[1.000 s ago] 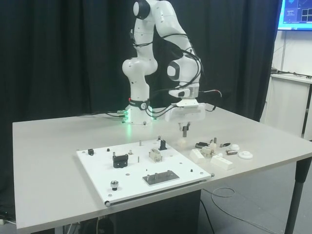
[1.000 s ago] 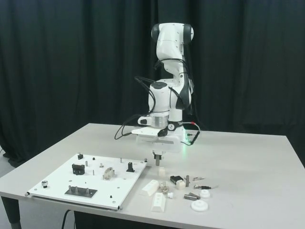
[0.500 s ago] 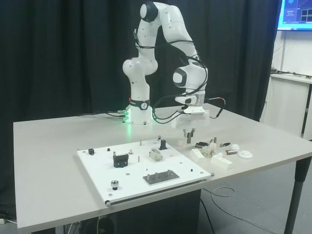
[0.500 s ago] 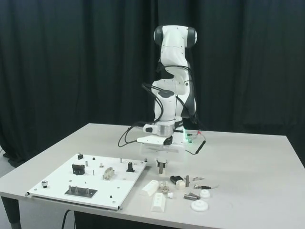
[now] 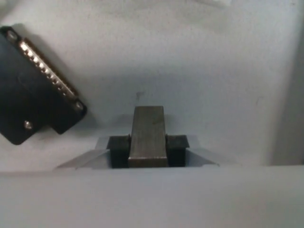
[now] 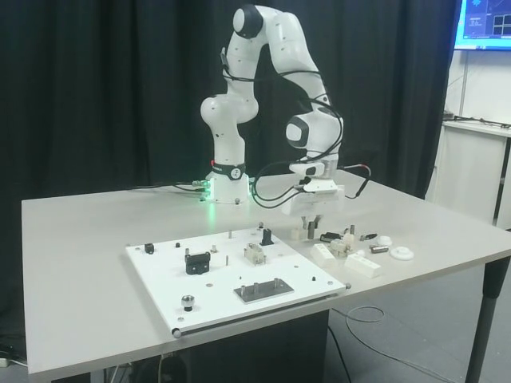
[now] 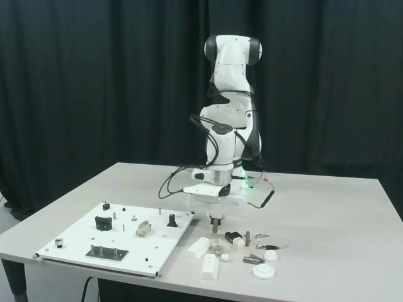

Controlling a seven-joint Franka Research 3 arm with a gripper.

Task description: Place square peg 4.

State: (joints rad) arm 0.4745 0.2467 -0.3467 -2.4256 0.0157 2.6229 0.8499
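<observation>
Gripper (image 5: 147,151) clamped on grey square peg (image 5: 148,135), peg pinched upright between black pads, probably so it drops in straight. Hovering low over table (image 6: 80,223), loose parts pile (image 7: 236,251) nearby. White board (image 6: 223,279) off around 9 o'clock. Black connector (image 5: 33,95) beside.

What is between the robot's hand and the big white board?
Only bare grey table separates the end effector from the white board, as the second room view shows.
</observation>
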